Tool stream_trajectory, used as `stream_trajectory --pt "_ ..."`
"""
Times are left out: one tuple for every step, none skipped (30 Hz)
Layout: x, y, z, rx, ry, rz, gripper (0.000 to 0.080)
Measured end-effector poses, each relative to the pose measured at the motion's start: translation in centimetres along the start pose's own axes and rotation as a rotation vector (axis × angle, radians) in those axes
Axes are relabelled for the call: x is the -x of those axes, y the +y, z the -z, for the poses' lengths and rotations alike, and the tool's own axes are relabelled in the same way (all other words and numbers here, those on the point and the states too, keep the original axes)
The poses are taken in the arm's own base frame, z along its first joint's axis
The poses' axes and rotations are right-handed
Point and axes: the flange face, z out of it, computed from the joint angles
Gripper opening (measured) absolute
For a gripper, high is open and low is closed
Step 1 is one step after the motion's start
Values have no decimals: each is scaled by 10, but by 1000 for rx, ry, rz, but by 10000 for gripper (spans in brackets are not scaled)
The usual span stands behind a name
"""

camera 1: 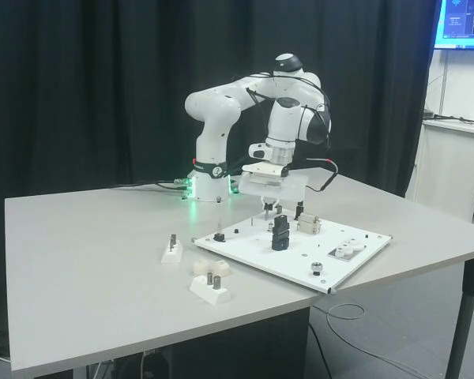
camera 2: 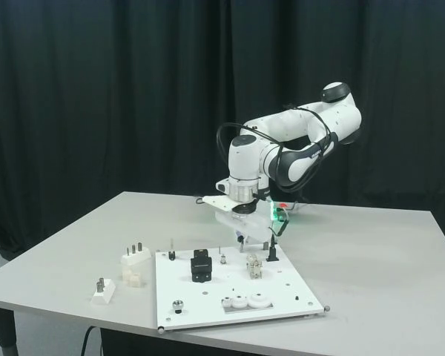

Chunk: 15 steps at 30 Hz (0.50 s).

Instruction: Insert round peg 2.

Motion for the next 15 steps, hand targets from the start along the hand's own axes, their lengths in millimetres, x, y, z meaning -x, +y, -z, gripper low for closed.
stream_trajectory --pt "0 0 0 -2 1 0 69" --pt "0 0 0 -4 3 -1 69" --pt "-1 -1 0 -5 4 -1 69" --pt "-1 -1 0 -6 5 -1 69" --pt "-1 -1 0 -7 6 -2 69" --pt "-1 -1 0 -9 7 -2 69" --pt "-1 -1 0 -10 7 -3 69" --pt "-2 -1 0 -11 8 -3 69" --pt "-2 -1 1 -12 9 -3 69" --pt "-2 -1 1 -12 9 -4 69" --pt "-2 -1 1 -13 10 -4 69" --pt "-2 -1 1 -13 11 -4 69" --pt "-2 -1 1 -14 11 -4 69" --pt "-2 -1 1 -14 12 -4 69" --pt "-2 -1 1 -14 12 -4 69"
